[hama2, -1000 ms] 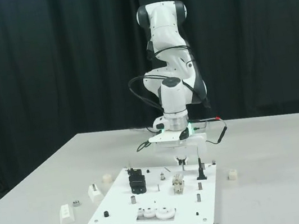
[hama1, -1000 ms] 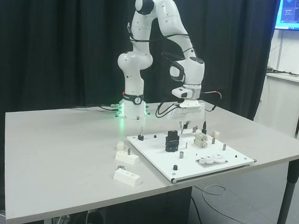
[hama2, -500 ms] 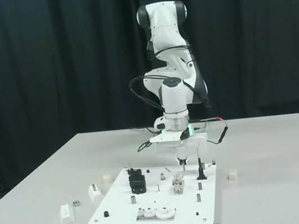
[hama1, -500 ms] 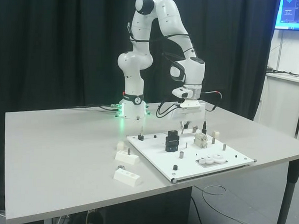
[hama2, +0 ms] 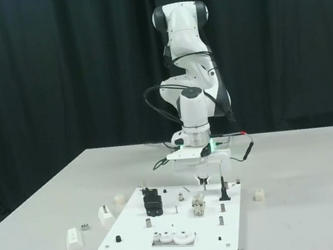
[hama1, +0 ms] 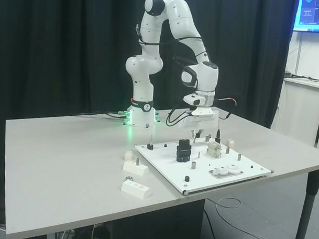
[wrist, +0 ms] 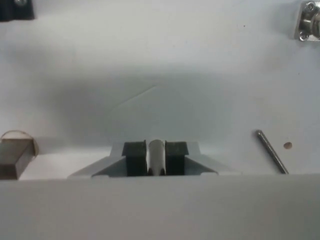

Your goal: Insert round peg 2.

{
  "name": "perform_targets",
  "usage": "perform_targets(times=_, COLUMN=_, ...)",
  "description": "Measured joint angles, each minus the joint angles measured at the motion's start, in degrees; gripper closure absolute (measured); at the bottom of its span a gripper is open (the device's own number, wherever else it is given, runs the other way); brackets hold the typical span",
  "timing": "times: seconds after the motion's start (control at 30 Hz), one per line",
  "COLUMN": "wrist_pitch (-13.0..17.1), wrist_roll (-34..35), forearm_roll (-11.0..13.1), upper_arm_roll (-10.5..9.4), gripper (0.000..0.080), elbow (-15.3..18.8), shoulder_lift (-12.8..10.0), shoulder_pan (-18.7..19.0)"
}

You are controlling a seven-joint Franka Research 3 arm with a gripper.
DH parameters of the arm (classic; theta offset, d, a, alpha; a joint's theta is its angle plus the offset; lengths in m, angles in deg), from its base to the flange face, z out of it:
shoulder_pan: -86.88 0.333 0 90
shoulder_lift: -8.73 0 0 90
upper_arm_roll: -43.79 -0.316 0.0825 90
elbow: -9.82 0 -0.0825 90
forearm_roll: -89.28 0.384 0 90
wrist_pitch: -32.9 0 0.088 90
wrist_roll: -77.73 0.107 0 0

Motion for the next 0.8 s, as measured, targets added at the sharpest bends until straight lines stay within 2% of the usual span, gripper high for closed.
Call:
perform_targets(times=0.33, wrist_pitch=-1.87, wrist_roll=0.48, forearm_roll=0.07, upper_arm_roll=-0.24, gripper=0.0728, elbow=0.04, shoulder_lift=0.08, shoulder_pan=0.05)
perform_targets(times=0.8, wrist_pitch=-2.06, wrist_roll=0.52, forearm_roll=-0.01, upper_arm_roll=-0.24, gripper=0.0728, elbow=0.04, shoulder_lift=0.1, shoulder_pan=-0.03)
